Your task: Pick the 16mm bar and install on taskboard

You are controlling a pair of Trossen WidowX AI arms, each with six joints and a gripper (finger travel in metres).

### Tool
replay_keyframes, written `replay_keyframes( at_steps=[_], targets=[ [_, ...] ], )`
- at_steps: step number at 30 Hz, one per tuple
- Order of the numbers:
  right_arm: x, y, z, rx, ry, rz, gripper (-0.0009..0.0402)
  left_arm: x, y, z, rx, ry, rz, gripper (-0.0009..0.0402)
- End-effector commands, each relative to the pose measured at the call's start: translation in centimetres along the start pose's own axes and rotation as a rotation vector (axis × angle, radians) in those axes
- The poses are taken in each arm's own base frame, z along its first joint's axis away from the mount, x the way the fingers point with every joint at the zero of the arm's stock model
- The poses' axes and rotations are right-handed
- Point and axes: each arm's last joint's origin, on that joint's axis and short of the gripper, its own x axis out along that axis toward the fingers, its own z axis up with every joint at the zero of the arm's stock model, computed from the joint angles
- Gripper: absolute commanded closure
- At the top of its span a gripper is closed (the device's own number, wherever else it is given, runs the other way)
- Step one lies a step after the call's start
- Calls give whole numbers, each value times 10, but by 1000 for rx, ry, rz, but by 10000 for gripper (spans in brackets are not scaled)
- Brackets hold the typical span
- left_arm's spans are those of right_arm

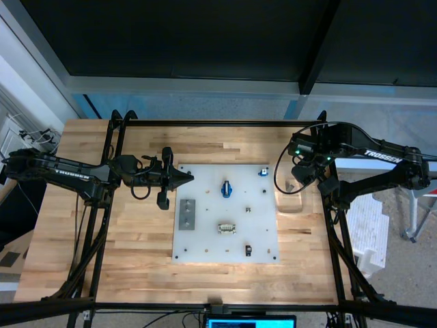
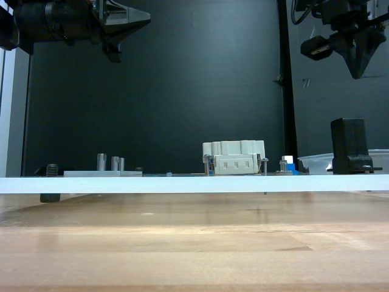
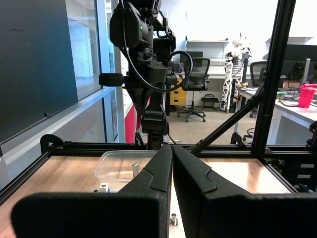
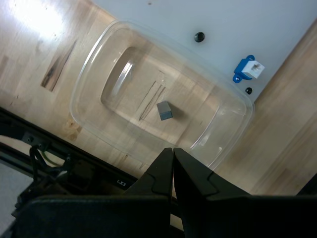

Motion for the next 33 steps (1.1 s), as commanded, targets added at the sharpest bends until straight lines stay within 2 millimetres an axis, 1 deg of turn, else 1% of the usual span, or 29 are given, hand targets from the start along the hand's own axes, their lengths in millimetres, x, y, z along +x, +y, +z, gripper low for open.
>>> replay_keyframes(
  at_steps=[1,7,12,15,18,26,28,33],
  targets=[
    [4,-1,0,-34,8,13,393,0,0,0,0,0,0,393],
    [16,-1,0,-76,21,34,393,0,0,0,0,0,0,393],
    [23,-2,1,-153,16,30,392,0,0,0,0,0,0,393],
    [30,-4,1,-165,13,25,384,0,0,0,0,0,0,393],
    [40,-7,-1,-160,19,26,362,0,0,0,0,0,0,393],
    [63,-12,-4,-248,38,-4,281,0,0,0,0,0,0,393],
    [68,-12,-4,-275,40,-2,268,0,0,0,0,0,0,393],
    [84,-10,-5,-274,51,15,249,0,0,0,0,0,0,393]
  ],
)
